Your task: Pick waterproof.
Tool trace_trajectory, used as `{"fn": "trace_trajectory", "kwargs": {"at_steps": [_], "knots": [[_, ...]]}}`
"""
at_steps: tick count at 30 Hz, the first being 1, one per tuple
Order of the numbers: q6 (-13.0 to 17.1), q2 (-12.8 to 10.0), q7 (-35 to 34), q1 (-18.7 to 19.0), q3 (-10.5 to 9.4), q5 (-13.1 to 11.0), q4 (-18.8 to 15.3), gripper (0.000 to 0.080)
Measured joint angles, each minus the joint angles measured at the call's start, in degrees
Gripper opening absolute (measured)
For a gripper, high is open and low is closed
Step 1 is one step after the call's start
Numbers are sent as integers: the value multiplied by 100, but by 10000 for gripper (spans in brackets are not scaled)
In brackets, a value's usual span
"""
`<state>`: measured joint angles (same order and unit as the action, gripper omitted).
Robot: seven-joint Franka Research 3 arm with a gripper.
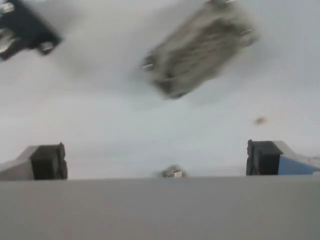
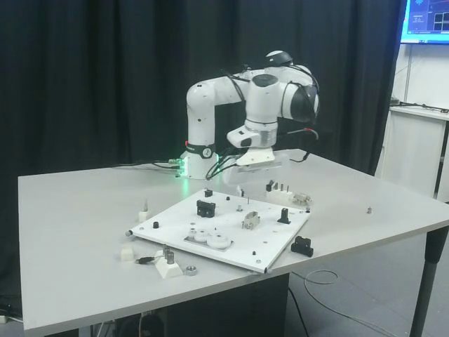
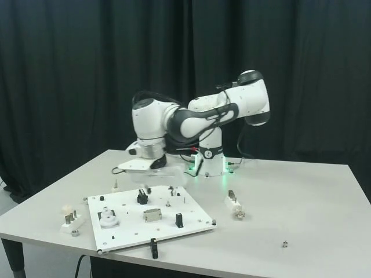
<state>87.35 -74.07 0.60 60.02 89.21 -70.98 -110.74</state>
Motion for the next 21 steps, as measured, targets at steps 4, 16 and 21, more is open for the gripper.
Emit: {"fn": "trace_trajectory", "kwargs": {"at_steps": [4,16,21], "knots": [[36,31,-263,428,45,0,-217,800],[278,151,-1128,1664,54,-6,-687,800],[412,191,-1392,2180,33,-36,-836,800]]}}
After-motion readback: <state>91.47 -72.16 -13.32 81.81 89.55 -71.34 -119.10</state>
